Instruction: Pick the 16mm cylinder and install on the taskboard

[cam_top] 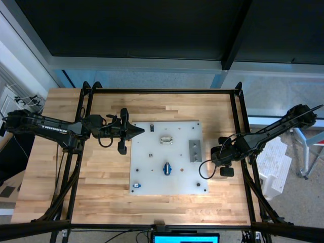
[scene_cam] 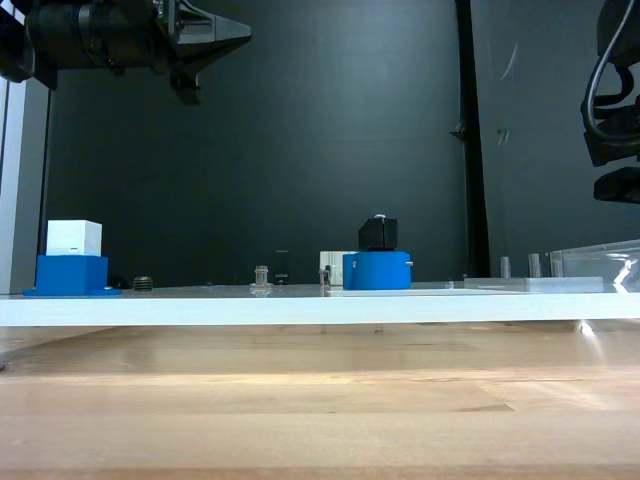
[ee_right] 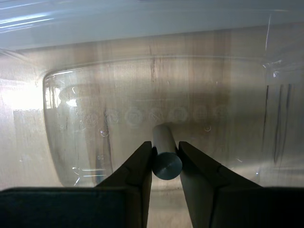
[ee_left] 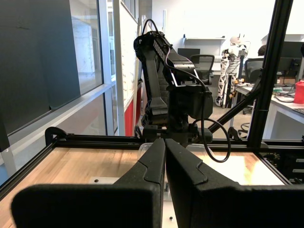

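Note:
The 16mm cylinder, a short grey metal peg, sits clamped between my right gripper's fingers, end face toward the camera, over the clear plastic tray. In the high view my right gripper hangs just off the right edge of the white taskboard. My left gripper is shut on nothing and hovers at the board's far left corner, well above it. The peg does not show in the high and low views.
On the board stand a grey rectangular block, a blue fitting, a small white connector and a blue base with a white cube. The clear tray lies beside the board's right edge. A black frame borders the table.

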